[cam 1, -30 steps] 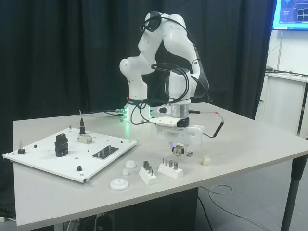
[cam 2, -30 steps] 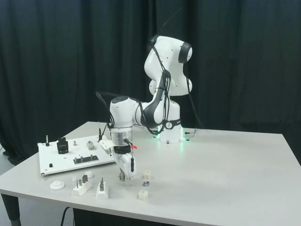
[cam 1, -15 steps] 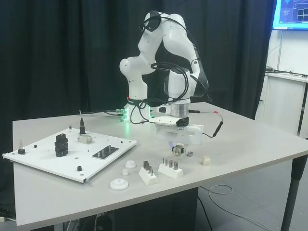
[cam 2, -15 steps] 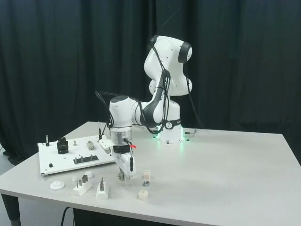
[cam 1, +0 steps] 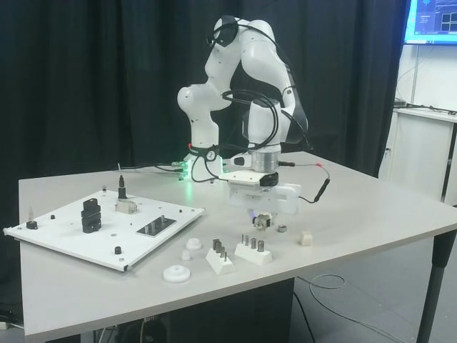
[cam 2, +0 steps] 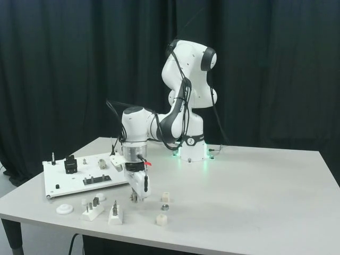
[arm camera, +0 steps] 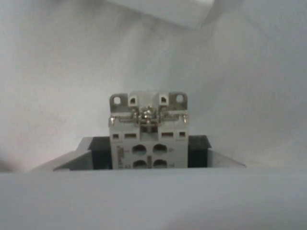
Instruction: Insert waterproof.
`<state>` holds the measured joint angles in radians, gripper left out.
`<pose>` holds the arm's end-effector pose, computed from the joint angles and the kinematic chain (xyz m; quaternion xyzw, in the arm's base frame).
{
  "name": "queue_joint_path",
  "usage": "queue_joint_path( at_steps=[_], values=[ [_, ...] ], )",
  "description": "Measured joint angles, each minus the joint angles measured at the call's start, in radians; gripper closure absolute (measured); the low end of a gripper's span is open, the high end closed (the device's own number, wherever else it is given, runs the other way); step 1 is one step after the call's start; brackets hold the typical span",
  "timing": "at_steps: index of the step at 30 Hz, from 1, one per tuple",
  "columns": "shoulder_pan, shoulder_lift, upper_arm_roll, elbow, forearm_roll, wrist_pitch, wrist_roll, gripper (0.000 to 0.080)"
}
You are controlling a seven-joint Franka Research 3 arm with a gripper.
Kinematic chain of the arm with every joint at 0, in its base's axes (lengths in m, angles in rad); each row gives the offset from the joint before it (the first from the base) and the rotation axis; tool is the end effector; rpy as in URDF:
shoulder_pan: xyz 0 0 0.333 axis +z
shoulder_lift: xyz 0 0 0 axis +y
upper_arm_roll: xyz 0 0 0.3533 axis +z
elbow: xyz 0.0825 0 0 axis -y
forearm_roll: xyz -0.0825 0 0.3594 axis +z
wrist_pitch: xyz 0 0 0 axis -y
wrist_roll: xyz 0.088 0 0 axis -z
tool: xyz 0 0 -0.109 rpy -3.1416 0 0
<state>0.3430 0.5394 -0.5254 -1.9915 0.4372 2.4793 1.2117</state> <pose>0.6067 -0.0894 0.2731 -0.6714 0.7405 -0.0198 0.0193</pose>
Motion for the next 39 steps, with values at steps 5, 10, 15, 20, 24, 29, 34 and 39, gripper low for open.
queue_joint_path(
  at_steps=[5, 10, 15, 20, 24, 29, 34, 39],
  values=[
    [-0.007, -0.005, -0.009, 0.004, -0.033, 0.000, 0.000, 0.0488],
    [-0.026, -0.016, -0.010, 0.004, -0.085, -0.013, 0.000, 0.0488],
    [-0.052, -0.034, -0.010, 0.000, -0.164, -0.040, -0.008, 0.0488],
    [-0.081, -0.054, -0.010, -0.009, -0.250, -0.070, -0.024, 0.0488],
    [-0.106, -0.079, -0.010, -0.029, -0.309, -0.092, -0.034, 0.0488],
    [-0.142, -0.121, -0.010, -0.067, -0.368, -0.110, -0.073, 0.0488],
    [-0.182, -0.168, -0.010, -0.113, -0.392, -0.113, -0.133, 0.0488],
    [-0.219, -0.212, -0.015, -0.156, -0.395, -0.112, -0.215, 0.0488]
  ],
)
